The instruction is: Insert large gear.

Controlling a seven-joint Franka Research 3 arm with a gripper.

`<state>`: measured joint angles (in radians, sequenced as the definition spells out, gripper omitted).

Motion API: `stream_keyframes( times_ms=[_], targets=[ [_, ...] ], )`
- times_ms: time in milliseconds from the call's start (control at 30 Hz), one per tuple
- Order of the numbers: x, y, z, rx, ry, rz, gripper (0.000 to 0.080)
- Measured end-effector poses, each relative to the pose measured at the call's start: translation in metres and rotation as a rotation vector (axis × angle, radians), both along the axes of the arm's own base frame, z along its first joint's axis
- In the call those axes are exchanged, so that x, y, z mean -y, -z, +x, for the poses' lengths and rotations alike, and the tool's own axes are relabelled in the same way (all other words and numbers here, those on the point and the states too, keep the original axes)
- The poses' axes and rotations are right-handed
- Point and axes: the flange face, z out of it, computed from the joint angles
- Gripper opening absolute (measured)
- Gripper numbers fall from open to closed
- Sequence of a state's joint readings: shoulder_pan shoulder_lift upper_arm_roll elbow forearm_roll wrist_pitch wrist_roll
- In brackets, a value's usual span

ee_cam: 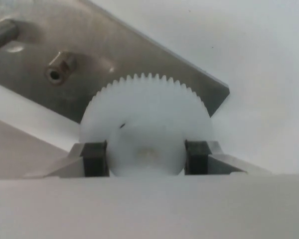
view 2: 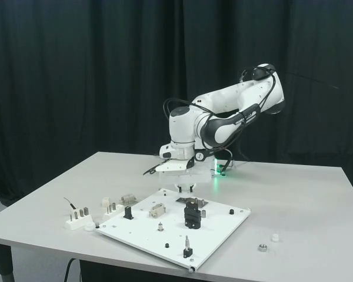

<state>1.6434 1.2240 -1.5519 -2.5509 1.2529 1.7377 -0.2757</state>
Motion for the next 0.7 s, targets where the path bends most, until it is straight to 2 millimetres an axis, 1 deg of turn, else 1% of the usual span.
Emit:
stream_keyframes(
  times_ms=[700],
  targets=[
    [0.0035, -0.0001, 0.0032, 0.025, -0.001, -0.024, 0.0331]
  ],
)
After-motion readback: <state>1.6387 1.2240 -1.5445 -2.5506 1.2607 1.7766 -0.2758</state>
